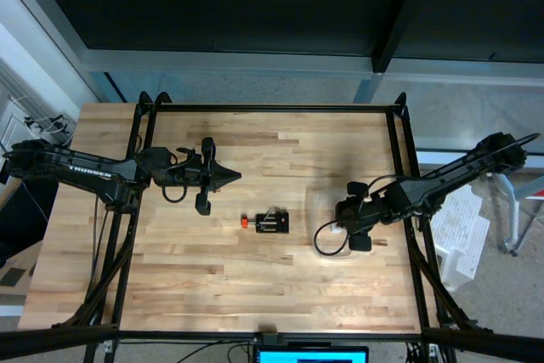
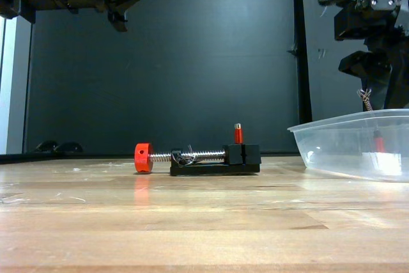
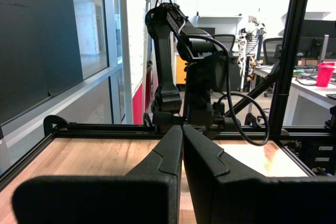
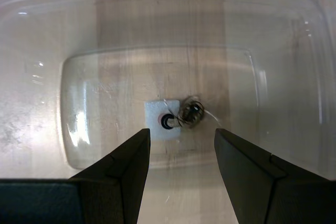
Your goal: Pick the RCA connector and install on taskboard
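Our right tool [image 4: 181,136] hangs wide open over the clear tray [image 4: 294,51], where the RCA connector [image 4: 191,113] lies: tiny, probably light, rigid and slippery, so we would pinch its metal body squarely. Our left tool [image 3: 182,129] sits closed, high, well apart from the taskboard [image 1: 274,224].

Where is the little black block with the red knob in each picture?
High view: black block, middle of the table.
Low view: centre, left of the clear tray.
Left wrist view: absent; left gripper, fingers shut, hovers above the table.
Right wrist view: absent; right gripper, fingers open, hangs over the tray.
Shared landmark: the wooden table.
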Tool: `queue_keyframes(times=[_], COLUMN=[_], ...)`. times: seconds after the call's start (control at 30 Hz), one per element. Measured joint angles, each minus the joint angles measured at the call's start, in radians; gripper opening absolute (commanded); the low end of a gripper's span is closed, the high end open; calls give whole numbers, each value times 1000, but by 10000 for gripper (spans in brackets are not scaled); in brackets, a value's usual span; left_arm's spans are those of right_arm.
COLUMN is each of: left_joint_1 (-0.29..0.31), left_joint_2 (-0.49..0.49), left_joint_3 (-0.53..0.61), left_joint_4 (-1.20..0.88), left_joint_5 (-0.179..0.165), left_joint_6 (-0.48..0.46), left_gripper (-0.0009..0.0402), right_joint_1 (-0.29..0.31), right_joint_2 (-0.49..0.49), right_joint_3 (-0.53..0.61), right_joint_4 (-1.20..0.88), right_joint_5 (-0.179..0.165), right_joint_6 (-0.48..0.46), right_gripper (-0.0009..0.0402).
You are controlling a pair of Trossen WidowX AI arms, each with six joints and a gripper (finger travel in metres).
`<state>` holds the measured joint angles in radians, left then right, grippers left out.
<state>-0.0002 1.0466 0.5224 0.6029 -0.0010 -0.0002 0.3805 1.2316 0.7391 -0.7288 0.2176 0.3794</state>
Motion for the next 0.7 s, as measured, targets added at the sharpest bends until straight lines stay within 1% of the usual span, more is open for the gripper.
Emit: queue_keyframes(times=[0.2,0.4,0.7], left_joint_1=[0,0,0], left_joint_2=[0,0,0], left_joint_3=[0,0,0], left_joint_4=[0,0,0], left_joint_5=[0,0,0], left_joint_6=[0,0,0], left_gripper=[0,0,0], right_joint_1=[0,-2,-12], right_joint_2=[39,80,108], right_joint_3=[-20,-21,-32], right_joint_4=[46,78,123], right_joint_5=[0,0,0], right_joint_6=[-5,-30,-37], right_gripper=[170,170,170])
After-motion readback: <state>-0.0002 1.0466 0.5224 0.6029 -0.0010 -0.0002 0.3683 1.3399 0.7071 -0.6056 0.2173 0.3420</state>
